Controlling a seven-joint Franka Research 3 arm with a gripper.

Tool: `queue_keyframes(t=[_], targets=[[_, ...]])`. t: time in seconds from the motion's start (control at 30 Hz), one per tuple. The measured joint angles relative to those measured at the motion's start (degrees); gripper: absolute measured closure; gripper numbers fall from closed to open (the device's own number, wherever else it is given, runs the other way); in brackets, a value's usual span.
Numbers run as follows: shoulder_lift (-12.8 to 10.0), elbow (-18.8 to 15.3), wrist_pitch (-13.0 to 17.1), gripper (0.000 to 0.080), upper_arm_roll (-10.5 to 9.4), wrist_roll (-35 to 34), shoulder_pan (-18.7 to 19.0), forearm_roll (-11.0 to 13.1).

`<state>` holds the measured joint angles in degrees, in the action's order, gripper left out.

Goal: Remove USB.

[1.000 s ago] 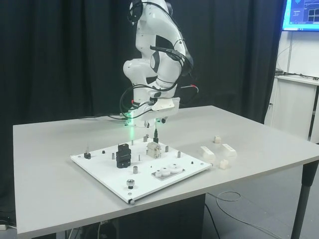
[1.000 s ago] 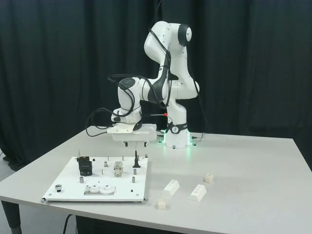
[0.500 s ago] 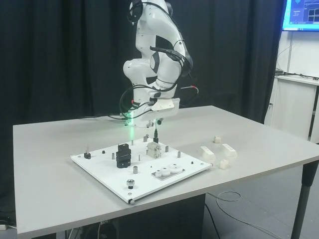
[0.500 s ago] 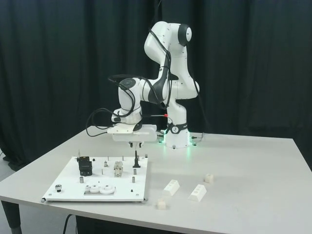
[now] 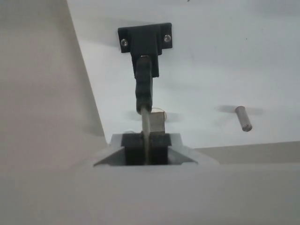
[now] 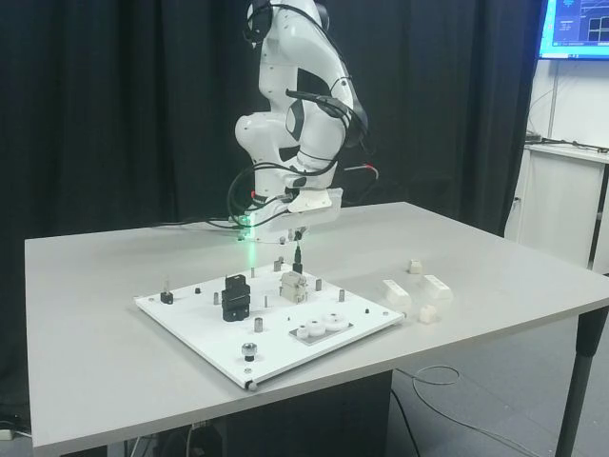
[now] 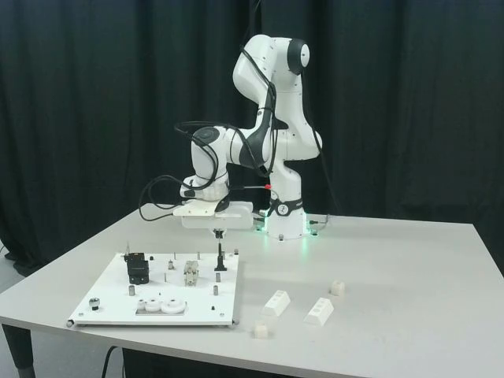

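Black USB [image 5: 144,89] is still in its socket [image 5: 144,39] — the gripper [image 5: 146,147], now shut on its top, can pull up next

Pretty standard white Franka arm [image 7: 268,118] here, all rounded glossy shells with black bands at the joints. Black cables [image 7: 161,193] loop off the wrist, upper middle of the frame, and a green light [image 6: 245,227] glows at its base.
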<state>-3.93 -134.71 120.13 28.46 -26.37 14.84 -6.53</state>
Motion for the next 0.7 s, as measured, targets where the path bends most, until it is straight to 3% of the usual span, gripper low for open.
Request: queue_keyframes(t=[0.47, 0.7], targets=[[0.39, 0.49, 0.18, 0.0777, -0.09, 0.0, 0.0, -0.04], [2.3, 1.99, -3.33, 0.0777, -0.36, -0.59, 0.06, -0.04]])
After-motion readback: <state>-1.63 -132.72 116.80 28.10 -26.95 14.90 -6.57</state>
